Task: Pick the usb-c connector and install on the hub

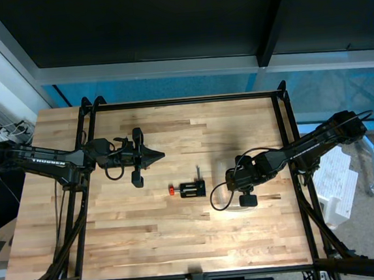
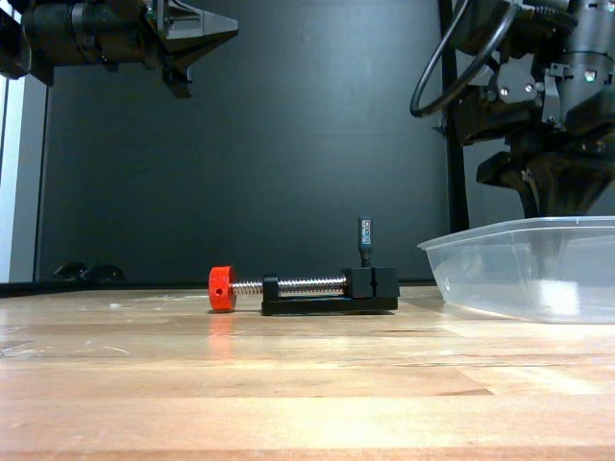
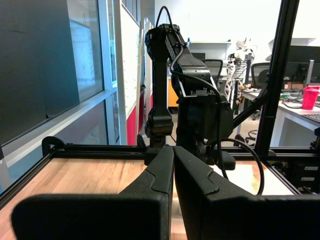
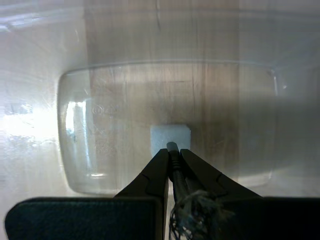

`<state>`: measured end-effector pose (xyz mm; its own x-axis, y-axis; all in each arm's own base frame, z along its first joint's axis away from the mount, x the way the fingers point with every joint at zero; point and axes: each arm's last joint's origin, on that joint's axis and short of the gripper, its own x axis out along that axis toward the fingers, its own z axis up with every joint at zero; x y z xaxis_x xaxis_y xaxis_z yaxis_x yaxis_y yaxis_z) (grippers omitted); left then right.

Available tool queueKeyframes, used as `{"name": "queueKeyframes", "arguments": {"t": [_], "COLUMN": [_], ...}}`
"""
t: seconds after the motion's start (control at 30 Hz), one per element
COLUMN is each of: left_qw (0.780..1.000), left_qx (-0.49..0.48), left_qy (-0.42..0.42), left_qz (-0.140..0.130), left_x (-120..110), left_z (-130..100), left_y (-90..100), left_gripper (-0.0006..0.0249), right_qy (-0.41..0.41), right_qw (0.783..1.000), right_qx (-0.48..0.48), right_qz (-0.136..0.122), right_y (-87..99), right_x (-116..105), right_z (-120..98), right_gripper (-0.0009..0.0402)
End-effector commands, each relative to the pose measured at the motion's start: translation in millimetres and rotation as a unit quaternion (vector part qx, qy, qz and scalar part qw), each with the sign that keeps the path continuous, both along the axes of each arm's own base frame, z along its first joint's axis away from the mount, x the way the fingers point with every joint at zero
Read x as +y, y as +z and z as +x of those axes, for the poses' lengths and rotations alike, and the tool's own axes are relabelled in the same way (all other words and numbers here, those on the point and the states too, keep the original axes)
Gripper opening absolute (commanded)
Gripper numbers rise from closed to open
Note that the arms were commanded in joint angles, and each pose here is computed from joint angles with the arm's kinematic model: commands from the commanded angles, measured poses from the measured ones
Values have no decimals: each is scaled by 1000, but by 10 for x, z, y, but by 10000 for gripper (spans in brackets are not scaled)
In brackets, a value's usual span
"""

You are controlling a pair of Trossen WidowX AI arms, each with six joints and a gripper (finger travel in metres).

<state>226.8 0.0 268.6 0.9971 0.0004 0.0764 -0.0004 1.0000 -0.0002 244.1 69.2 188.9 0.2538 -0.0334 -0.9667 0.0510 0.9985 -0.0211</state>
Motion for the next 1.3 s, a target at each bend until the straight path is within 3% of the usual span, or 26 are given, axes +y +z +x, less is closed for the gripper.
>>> {"name": "queueKeyframes", "arguments": {"t": [0.03,0.6,1.3], "left_qw": [1000,1000,1000], "left_qx": [0,0,0], "left_qy": [0,0,0], "left_qz": [0,0,0], "left_x": [0,1,0], "left_z": [1,1,1], "left_y": [-1,-1,-1], "left_gripper": [0,0,0], "right_qy": [0,11,2], "right_qw": [1000,1000,1000], "right_qx": [-4,-9,-25], "right_qz": [1,-5,-3], "right_y": [79,673,873], "right_x": [1,13,-29], "right_z": [8,78,270], "right_gripper": [0,0,0]}}
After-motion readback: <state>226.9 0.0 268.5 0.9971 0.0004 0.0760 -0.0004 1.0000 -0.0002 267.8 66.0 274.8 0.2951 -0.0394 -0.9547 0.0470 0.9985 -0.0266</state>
